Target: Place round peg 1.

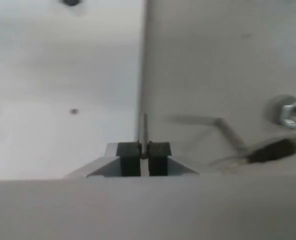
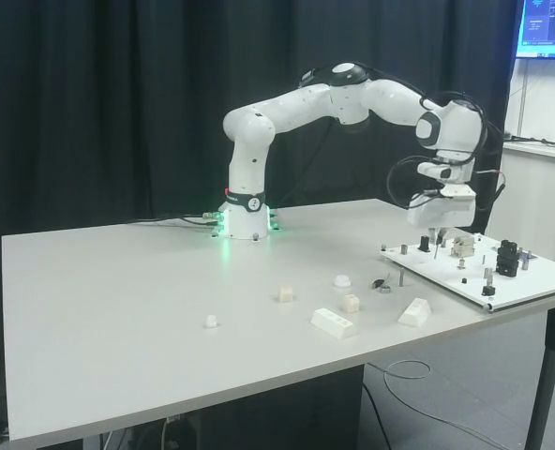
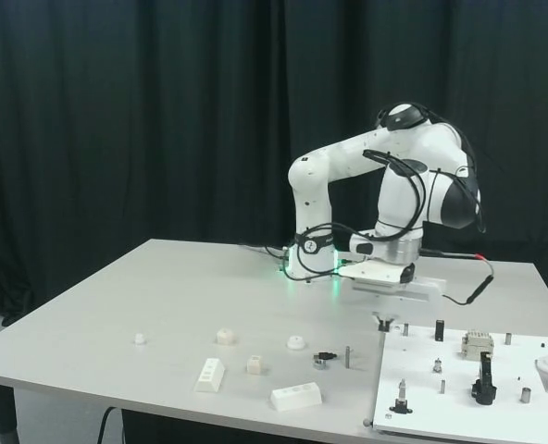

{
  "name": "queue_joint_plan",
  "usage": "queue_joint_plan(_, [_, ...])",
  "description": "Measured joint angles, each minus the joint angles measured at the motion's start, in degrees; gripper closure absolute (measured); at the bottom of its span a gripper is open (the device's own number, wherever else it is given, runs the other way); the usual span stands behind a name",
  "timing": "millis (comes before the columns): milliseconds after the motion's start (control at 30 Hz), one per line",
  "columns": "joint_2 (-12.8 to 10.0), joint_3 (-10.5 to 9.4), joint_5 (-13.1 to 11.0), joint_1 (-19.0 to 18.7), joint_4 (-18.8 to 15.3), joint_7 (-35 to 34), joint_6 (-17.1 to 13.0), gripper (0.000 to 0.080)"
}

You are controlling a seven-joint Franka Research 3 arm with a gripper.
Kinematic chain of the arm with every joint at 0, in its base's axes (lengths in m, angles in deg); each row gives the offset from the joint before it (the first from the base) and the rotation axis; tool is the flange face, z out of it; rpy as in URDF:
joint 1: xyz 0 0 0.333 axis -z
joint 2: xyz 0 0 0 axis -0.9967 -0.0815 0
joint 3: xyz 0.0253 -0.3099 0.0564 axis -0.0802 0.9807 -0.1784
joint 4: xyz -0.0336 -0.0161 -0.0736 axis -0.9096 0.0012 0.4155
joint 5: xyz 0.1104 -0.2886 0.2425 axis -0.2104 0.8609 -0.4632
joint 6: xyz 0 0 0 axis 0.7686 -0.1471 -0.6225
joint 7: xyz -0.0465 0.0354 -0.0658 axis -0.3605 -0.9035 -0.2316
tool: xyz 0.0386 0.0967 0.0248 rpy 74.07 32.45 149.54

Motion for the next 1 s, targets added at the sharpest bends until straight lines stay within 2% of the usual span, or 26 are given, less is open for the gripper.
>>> queue_joint_plan(267, [-0.01,1.25,4.44,1.39,-1.08,3.24,0.0,0.0771])
queue_joint_plan(467, [-0.03,1.79,5.9,2.76,-3.13,6.85,-0.69,0.0771])
queue_joint_plan(767, [-0.06,1.86,5.6,5.31,-6.84,12.45,-3.94,0.0771])
queue_joint_plan(1000, [-0.2,1.42,2.76,7.84,-8.85,17.32,-5.72,0.0772])
